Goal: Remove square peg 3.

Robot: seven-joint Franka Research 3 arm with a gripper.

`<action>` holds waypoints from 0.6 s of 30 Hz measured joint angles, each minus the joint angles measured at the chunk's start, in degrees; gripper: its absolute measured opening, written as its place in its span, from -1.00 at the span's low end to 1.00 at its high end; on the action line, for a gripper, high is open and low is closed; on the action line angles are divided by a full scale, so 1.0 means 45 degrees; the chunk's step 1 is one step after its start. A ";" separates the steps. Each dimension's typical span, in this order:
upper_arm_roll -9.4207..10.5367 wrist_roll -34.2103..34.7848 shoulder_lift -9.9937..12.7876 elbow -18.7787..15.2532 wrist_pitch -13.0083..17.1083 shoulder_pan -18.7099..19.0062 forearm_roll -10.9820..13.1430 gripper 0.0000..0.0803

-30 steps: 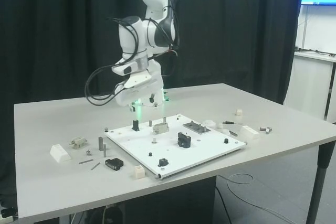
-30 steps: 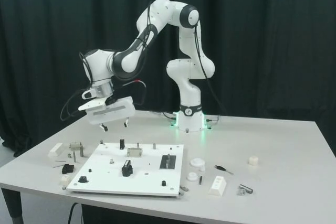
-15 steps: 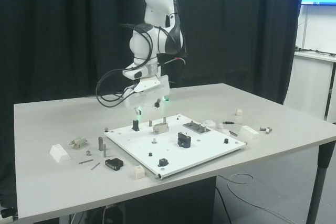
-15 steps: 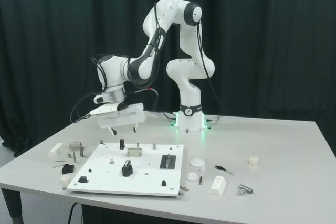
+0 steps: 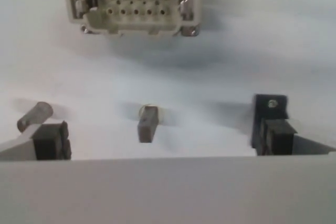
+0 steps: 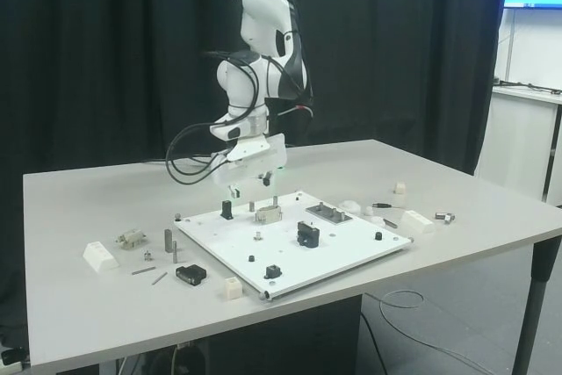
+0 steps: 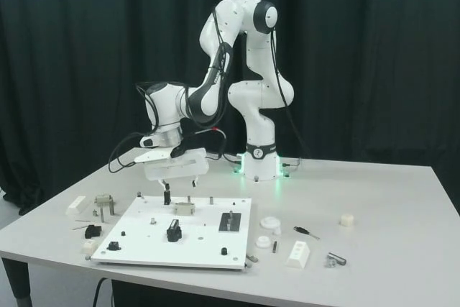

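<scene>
We see one grey counter (image 7: 388, 206) carrying one white board (image 7: 194, 239). One white arm (image 6: 263, 32) hangs its claw (image 5: 157, 129) above the board's far edge, fingers (image 5: 50, 140) spread wide and holding nothing. One square peg (image 5: 148, 123) stands upright on the board between them, untouched. Beside it sit one grey multi-pin connector (image 5: 134, 6) and one round pin (image 5: 34, 116). Beyond the board's far edge the counter lies open.
</scene>
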 joint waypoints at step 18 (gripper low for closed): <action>0.0000 0.0811 -0.0407 -0.1225 0.0559 0.0163 -0.0263 0.99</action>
